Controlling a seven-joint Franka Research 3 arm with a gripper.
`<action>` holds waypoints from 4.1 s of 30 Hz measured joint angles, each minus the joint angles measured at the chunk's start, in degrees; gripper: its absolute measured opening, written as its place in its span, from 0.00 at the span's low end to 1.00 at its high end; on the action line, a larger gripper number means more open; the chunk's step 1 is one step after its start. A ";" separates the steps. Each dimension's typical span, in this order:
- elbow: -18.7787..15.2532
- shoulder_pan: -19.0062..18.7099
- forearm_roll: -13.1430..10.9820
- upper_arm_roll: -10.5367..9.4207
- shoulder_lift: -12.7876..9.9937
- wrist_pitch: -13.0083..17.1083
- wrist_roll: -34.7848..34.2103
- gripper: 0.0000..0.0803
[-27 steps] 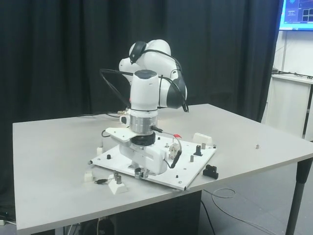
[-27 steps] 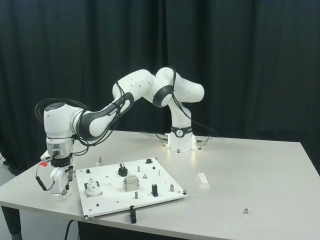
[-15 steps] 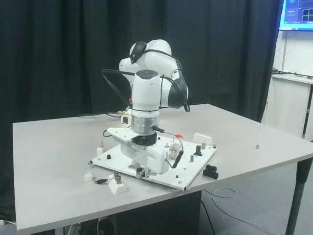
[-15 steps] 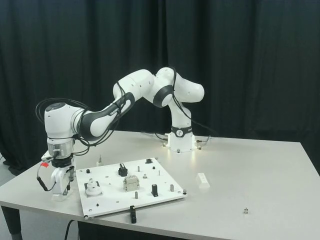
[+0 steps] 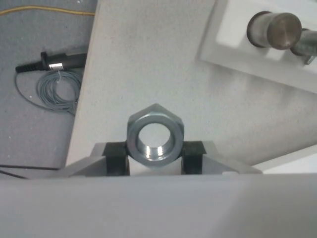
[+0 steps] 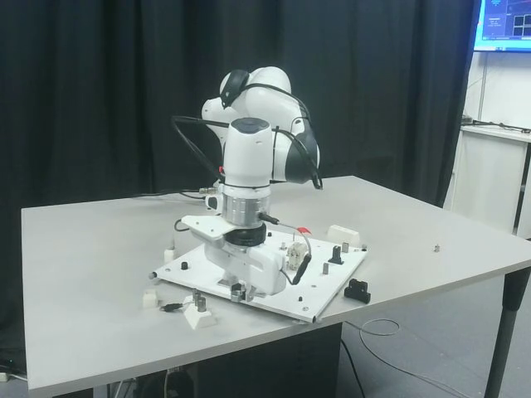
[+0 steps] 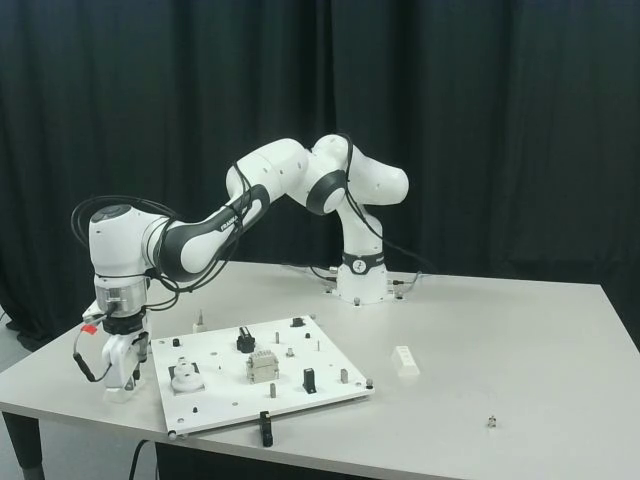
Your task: Insert bolt 4.
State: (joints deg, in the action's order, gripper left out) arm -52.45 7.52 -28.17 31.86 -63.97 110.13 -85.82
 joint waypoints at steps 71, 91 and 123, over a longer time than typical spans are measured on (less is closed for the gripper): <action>-21.48 1.88 15.45 -1.00 14.77 -16.65 -2.19 0.28; -48.27 -1.92 15.58 -0.77 29.60 7.61 17.17 0.28; -61.69 -3.07 17.10 -0.05 35.89 23.60 45.14 0.28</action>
State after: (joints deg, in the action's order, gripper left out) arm -114.14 4.45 -11.07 31.80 -28.07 133.73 -40.68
